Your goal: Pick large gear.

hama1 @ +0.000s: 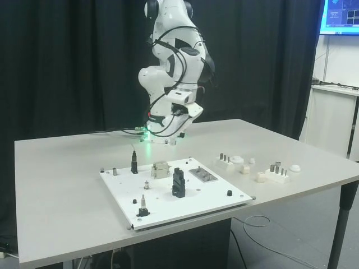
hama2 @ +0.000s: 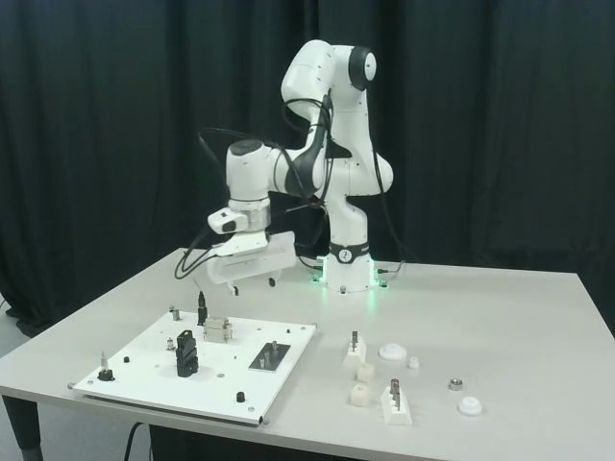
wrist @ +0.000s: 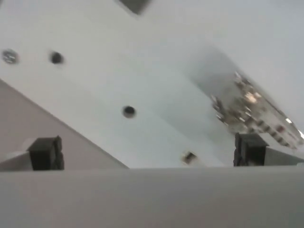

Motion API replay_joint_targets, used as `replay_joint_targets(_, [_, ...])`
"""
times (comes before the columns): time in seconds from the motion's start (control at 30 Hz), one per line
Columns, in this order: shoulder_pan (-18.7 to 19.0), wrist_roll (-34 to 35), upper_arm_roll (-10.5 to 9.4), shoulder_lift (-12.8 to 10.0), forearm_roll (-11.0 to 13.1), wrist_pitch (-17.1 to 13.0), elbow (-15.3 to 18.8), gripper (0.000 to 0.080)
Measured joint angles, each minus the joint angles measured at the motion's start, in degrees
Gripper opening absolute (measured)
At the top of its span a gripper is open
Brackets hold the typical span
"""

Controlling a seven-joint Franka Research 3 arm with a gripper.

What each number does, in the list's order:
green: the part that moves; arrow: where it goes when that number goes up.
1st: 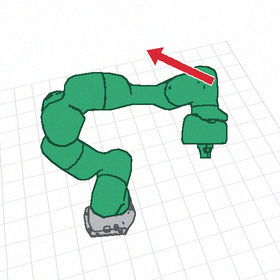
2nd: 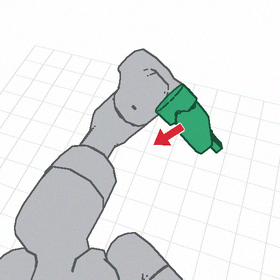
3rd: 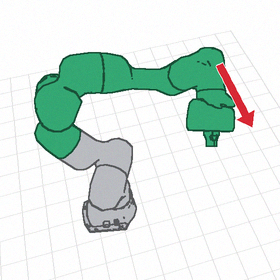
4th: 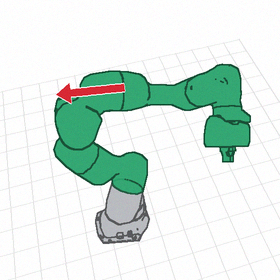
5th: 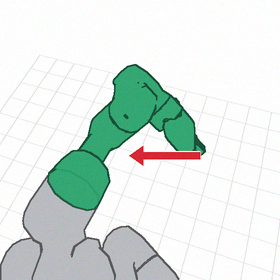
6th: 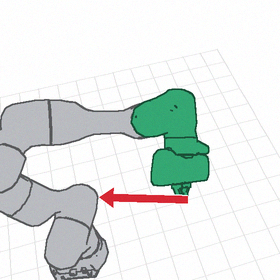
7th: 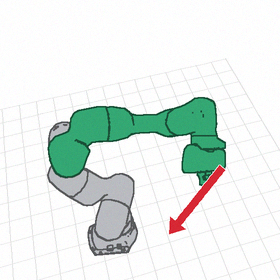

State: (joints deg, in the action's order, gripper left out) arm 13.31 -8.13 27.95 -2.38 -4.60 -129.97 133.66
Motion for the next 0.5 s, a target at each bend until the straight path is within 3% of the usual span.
replay_joint_targets(0.5, [5.52,1.1,-2.1,3.48,0.07,0.0,4.19,0.08])
